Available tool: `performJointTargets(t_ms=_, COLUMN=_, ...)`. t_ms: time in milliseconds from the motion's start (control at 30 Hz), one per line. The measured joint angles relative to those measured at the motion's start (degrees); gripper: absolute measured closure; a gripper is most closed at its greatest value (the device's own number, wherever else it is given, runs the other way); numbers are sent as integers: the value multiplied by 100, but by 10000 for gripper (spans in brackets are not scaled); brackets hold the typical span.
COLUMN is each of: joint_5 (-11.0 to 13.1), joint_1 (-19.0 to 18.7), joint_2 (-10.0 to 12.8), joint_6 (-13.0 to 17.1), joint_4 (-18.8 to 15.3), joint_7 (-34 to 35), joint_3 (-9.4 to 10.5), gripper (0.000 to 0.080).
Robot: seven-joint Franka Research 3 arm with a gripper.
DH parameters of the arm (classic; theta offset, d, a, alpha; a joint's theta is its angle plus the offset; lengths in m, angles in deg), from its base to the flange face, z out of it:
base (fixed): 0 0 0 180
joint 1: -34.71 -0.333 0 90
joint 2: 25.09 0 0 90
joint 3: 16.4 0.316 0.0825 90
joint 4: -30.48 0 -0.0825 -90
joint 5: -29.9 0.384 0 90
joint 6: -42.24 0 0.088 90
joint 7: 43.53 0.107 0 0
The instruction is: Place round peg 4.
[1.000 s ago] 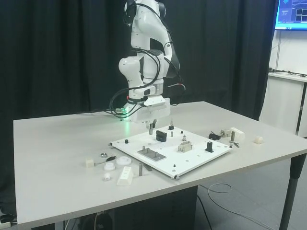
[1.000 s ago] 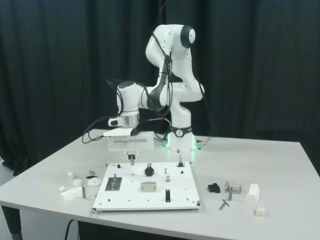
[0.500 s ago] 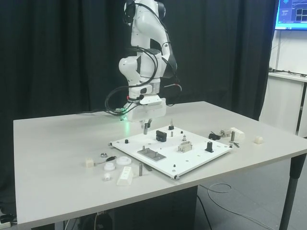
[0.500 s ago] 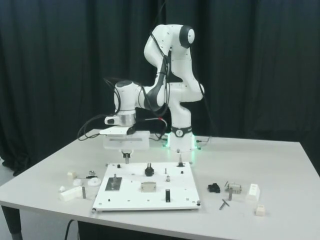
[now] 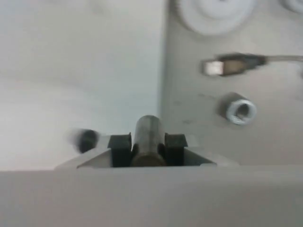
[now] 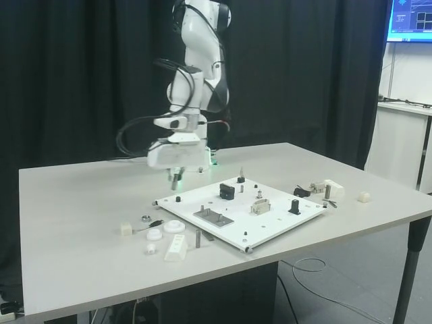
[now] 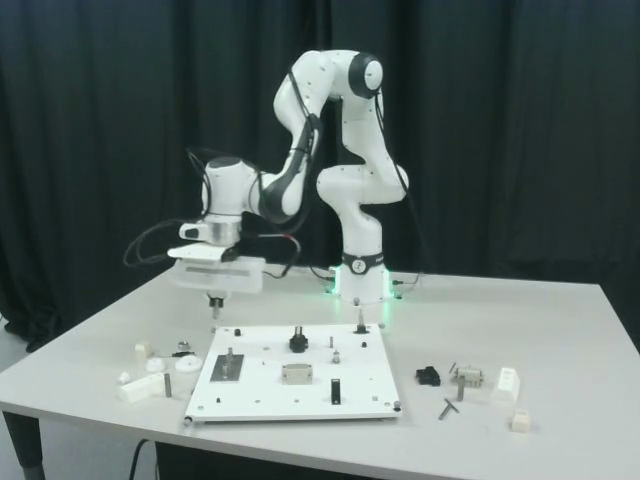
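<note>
The gripper (image 5: pixel 147 147) is clamped on the round peg (image 5: pixel 148 141), held upright between both fingers above the white board's (image 6: pixel 270 219) edge.

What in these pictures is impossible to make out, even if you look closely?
- Wrist view: the lower end of the round peg, hidden between the gripper fingers and the grey body below.
- Wrist view: the black knob is smeared.
- Wrist view: the white gear is cut off by the picture's edge.
- Room views: the small parts on the white board and the loose pieces on the table are too small to identify.
</note>
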Motion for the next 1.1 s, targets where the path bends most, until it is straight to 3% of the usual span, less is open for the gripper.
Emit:
performJointTargets(t_ms=233, joint_5=62, joint_1=183, joint_2=227, joint_6=420, joint_4=129, joint_7=-482, joint_3=-266, gripper=657)
performJointTargets(t_ms=533, joint_5=398, joint_1=549, joint_2=646, joint_6=832, joint_4=411, joint_7=-1001, joint_3=-270, gripper=657)
performJointTargets(t_ms=800, joint_5=1239, joint_1=788, joint_2=1212, joint_6=913, joint_4=840, joint_7=-1616, joint_3=-210, gripper=657)
performJointTargets(t_ms=1100, joint_5=2191, joint_1=1229, joint_2=1844, joint_6=749, joint_4=1372, joint_7=-2371, joint_3=108, gripper=657)
